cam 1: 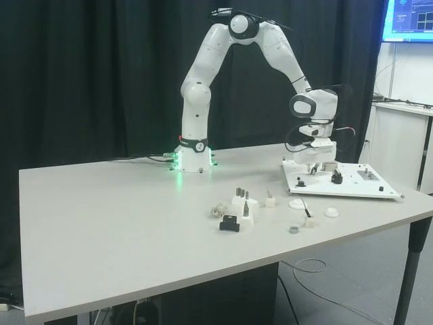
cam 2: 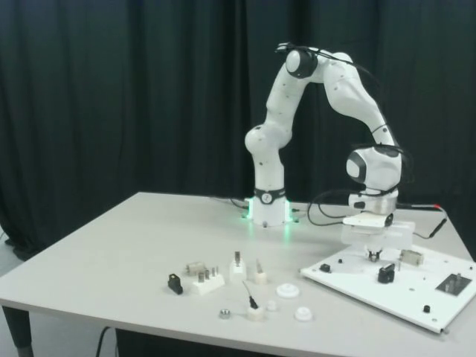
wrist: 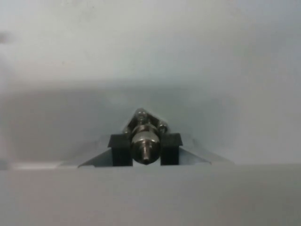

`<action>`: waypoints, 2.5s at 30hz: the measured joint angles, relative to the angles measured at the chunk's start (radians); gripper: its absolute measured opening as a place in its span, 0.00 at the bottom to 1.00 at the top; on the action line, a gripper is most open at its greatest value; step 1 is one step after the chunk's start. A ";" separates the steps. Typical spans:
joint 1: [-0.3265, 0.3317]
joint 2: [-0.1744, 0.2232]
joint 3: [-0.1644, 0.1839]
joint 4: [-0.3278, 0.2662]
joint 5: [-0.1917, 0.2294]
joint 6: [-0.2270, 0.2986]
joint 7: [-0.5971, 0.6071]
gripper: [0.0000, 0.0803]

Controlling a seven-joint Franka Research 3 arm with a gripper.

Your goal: Insert BNC.

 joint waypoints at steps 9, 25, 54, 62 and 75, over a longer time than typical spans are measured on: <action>0.003 0.000 -0.001 -0.002 0.000 0.005 0.051 0.16; 0.026 -0.002 -0.018 -0.013 0.000 0.027 0.173 0.16; 0.052 -0.001 -0.039 -0.022 0.010 0.044 0.369 0.16; 0.054 -0.001 -0.040 -0.023 0.016 0.046 0.398 0.16; 0.056 -0.001 -0.044 -0.023 0.027 0.046 0.467 0.16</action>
